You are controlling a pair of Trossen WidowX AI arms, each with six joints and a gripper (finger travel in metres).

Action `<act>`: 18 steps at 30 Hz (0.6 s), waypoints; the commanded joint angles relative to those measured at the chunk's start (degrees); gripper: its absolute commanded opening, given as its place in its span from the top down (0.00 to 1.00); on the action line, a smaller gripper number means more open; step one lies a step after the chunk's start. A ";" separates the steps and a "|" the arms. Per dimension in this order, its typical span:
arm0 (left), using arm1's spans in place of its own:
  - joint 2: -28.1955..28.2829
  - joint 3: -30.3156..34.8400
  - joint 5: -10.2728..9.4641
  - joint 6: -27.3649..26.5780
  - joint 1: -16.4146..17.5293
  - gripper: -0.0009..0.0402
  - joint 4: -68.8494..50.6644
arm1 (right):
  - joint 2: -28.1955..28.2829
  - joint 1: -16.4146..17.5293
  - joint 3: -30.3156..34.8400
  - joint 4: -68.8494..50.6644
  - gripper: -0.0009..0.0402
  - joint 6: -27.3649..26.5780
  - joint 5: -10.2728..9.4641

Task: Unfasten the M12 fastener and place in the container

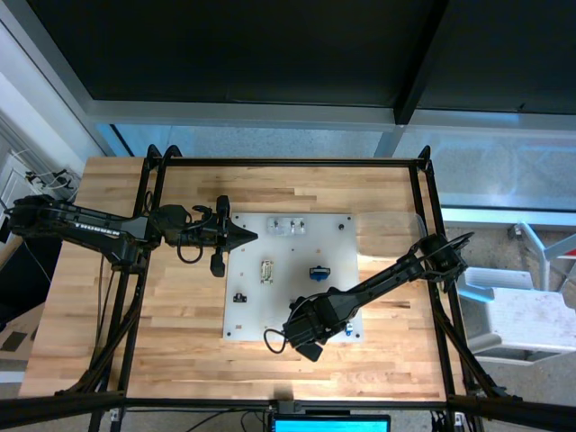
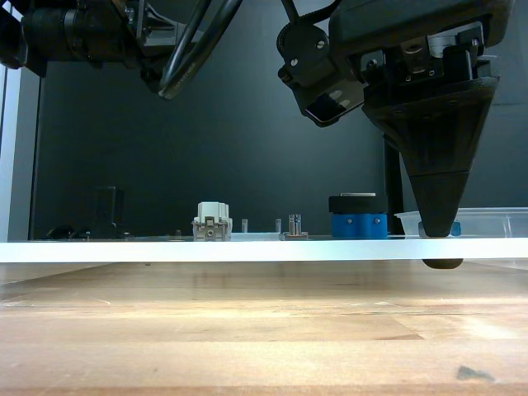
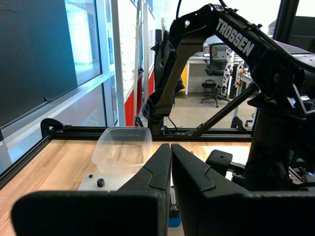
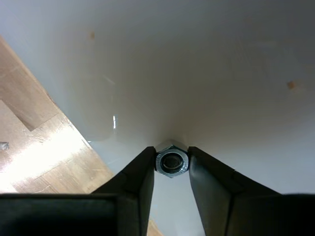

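My left fingers point(image 3: 166, 153) are pressed together on nothing, parked over the 10 o'clock corner of the white board point(image 1: 270, 310), and they can stay out of this. Across at the board's 5 o'clock corner, near the edge of the bench point(image 1: 180, 360), my right fingers point(image 4: 146, 164) point straight down and are clamped on opposite flats of the silver nut point(image 4: 172, 162). It sits low against the board with a dark core in its bore, so I judge it is on its stud and not yet free. To do this well I should hold the squeeze firm, keep my wrist square over the stud and turn anticlockwise, rising gently as the thread runs out so the nut never cocks or slips. The container point(image 1: 389, 236) waits on the bench at 1 o'clock from the nut, just beside the board; I should let go low inside it.
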 commanded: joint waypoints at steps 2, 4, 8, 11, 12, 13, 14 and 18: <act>0.00 0.02 0.04 0.00 0.02 0.98 0.00 | -0.04 -0.02 0.02 0.07 0.86 0.07 0.09; 0.00 0.02 0.02 0.00 0.00 0.98 0.00 | -0.04 -0.02 0.00 0.07 0.89 0.02 0.09; 0.00 0.02 0.02 0.00 0.02 0.98 0.00 | -0.04 -0.02 0.00 0.20 0.94 -0.90 0.09; 0.00 0.02 0.02 0.00 0.00 0.98 0.00 | -0.04 0.00 0.00 0.31 0.96 -4.07 0.07; 0.00 0.02 0.02 0.00 0.02 0.98 0.00 | -0.04 0.00 0.00 0.33 0.97 -5.49 0.04; 0.00 0.02 0.02 0.00 0.00 0.98 0.00 | -0.04 0.00 0.00 0.35 0.97 -6.97 0.04; 0.00 0.02 0.02 0.00 0.00 0.98 0.00 | -0.04 0.00 0.00 0.42 0.98 -8.68 0.04; 0.00 0.02 0.02 0.00 0.02 0.98 0.00 | -0.04 0.00 0.00 0.46 0.98 -17.44 0.04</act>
